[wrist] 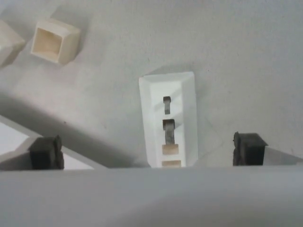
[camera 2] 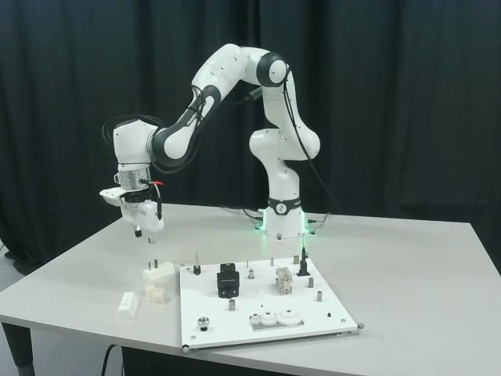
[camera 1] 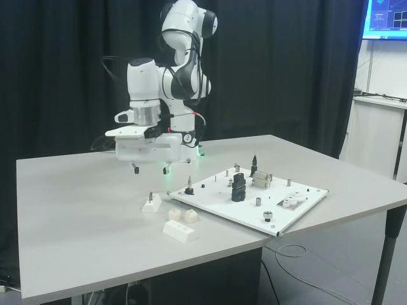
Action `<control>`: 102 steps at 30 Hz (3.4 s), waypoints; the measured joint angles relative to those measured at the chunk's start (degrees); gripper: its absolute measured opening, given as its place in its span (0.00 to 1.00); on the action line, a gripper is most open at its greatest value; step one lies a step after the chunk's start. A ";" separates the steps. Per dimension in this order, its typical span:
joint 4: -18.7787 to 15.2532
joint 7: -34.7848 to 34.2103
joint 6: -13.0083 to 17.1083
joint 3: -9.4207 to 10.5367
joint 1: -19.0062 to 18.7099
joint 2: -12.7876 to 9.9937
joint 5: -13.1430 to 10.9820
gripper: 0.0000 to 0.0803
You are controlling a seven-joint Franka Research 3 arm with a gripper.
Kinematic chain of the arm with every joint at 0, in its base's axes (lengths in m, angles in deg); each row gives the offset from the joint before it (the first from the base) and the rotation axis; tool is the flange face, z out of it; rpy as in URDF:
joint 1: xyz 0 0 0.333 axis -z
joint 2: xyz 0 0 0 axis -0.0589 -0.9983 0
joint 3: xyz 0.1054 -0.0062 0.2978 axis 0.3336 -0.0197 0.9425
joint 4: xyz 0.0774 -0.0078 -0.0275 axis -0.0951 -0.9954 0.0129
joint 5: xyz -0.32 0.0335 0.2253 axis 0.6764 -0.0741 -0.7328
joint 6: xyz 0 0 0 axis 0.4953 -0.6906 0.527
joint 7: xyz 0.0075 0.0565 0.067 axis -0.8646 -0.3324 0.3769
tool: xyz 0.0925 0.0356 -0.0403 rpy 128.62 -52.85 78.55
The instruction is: Pick square peg 1.
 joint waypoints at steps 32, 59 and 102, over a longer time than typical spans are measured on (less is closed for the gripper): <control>-5.46 0.94 4.78 -0.16 -0.52 -0.87 2.87 1.00; -7.01 0.77 14.20 0.48 -1.81 -5.57 -1.23 1.00; -4.45 3.60 15.78 0.93 -1.85 -10.38 -3.98 0.41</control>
